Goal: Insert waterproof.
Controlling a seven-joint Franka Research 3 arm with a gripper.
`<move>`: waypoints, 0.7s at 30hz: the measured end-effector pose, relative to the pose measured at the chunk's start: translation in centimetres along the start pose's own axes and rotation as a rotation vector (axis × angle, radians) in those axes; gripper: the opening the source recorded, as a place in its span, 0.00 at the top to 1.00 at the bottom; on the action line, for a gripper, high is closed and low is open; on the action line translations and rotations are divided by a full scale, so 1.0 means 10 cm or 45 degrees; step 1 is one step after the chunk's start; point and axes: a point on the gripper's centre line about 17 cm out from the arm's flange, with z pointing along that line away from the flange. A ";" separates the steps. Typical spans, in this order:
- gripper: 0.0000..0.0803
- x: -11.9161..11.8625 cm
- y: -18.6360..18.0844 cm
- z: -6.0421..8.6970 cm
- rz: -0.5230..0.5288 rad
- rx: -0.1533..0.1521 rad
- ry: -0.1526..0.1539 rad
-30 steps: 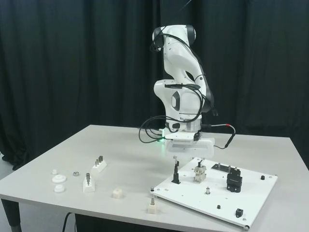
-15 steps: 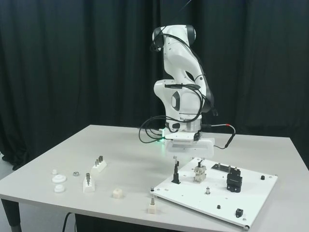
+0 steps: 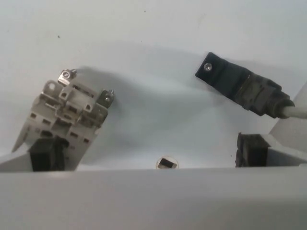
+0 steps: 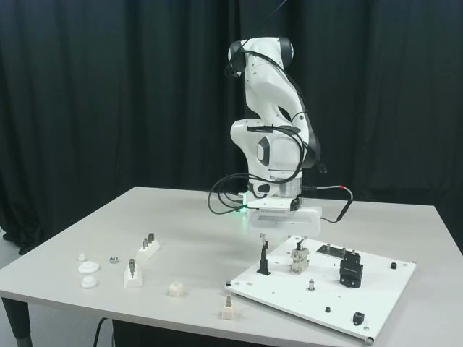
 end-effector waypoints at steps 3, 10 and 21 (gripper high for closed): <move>0.00 0.00 0.00 0.00 -0.002 0.000 0.001; 0.00 0.01 0.00 0.00 -0.005 0.001 0.002; 0.00 0.04 0.01 0.09 -0.010 0.015 0.018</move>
